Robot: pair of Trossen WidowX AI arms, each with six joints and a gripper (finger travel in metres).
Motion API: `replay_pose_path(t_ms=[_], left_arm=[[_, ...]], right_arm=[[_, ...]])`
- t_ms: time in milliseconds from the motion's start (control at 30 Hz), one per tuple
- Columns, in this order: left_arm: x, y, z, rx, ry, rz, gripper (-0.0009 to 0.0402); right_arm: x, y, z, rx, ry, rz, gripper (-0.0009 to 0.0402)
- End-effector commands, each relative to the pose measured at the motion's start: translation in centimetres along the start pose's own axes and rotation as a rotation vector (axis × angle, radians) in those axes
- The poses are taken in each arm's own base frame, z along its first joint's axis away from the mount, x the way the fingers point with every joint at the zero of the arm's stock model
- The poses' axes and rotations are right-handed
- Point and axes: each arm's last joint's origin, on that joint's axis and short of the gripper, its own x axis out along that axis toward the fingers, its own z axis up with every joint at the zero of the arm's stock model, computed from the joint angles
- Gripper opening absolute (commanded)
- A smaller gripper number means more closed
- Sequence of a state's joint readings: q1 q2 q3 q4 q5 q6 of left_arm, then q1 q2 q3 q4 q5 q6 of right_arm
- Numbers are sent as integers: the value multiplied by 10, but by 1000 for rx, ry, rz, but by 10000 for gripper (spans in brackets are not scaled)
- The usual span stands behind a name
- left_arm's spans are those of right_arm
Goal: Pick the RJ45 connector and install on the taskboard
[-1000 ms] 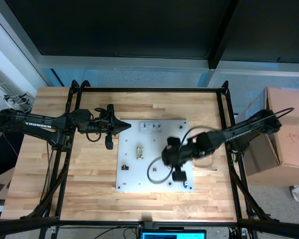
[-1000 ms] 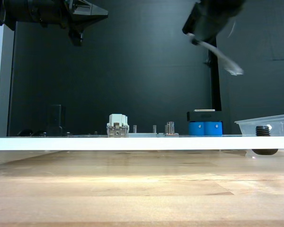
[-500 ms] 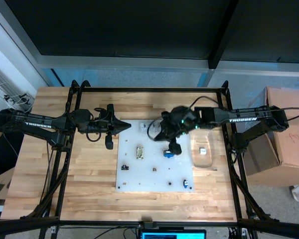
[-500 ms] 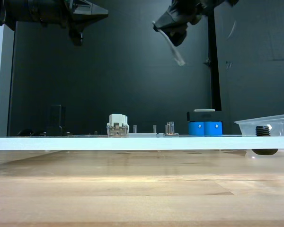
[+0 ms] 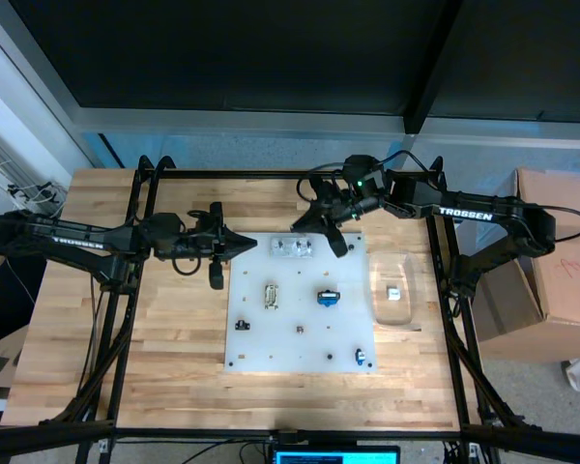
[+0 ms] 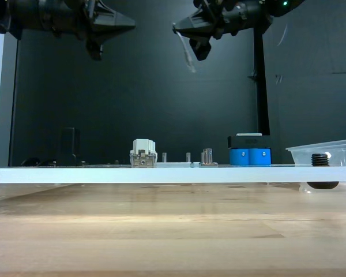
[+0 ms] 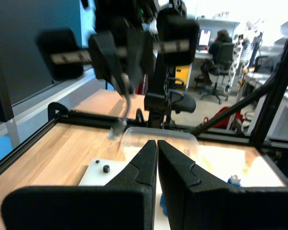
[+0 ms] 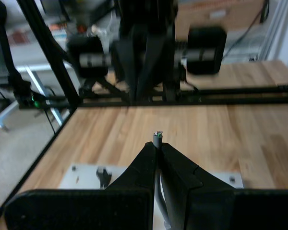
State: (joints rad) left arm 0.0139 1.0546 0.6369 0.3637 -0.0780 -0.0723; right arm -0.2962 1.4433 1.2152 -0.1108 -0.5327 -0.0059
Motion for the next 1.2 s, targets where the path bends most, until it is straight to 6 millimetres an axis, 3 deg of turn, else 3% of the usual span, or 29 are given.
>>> replay_pose_path(t_ms=[33, 333, 500, 833, 1200], left_arm=[[10, 1, -6, 10, -1, 30, 22], [39, 4, -14, 33, 51, 108, 147], [50, 5, -16, 45, 70, 154, 183], [66, 4, -21, 44, 57, 164, 187], [70, 4, -17, 30, -29, 163, 180]], right_arm=[[5, -9, 0, 20, -34, 5, 0], [10, -12, 2, 45, -77, 54, 0], [9, -11, 6, 80, -113, 84, 0], [3, -7, 10, 62, -183, 113, 0], [-2, -8, -6, 87, -371, 113, 0]])
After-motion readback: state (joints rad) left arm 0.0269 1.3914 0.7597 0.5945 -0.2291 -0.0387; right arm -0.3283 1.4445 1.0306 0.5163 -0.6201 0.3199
